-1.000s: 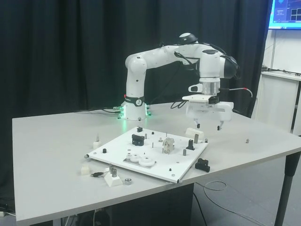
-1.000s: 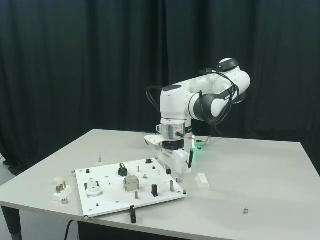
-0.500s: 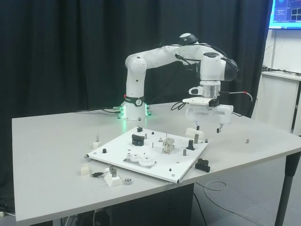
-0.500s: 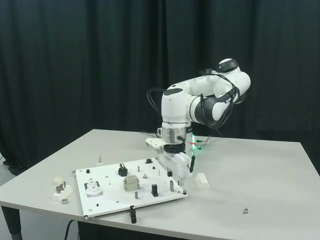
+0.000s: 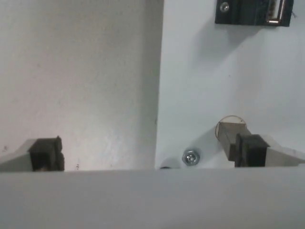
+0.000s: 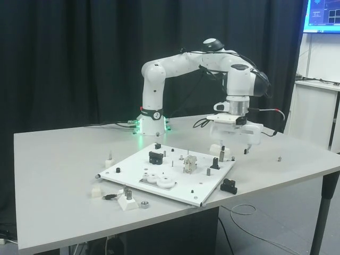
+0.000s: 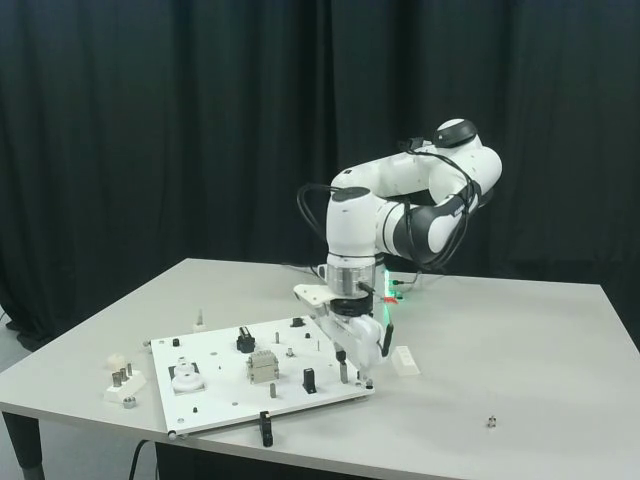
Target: Insert square peg 4.
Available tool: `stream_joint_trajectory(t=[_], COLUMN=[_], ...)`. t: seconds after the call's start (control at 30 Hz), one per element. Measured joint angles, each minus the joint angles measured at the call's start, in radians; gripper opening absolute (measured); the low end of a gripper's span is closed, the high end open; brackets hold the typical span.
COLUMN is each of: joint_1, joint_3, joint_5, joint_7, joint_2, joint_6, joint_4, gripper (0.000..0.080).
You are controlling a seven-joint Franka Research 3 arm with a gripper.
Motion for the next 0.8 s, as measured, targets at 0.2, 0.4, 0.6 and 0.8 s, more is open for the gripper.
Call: stream_joint_trajectory(t=[0.2, 0.4, 0.6, 0.8], joint_1=[0.000, 0.005, 0.011, 0.016], joint_3=[0.006, 0.011, 0.015, 0.020], joint_5=[-0.010, -0.022, -0.031, -0.045], joint_7=[0.007, 0.011, 0.015, 0.024], joint_2=[0.000, 0.000, 0.000, 0.000], joint_6=[0.000, -0.006, -0.010, -0.010], joint_4=[0.000, 0.000, 0.000, 0.000], gripper=[0.0800, 0.0800, 0.0800, 0.0800])
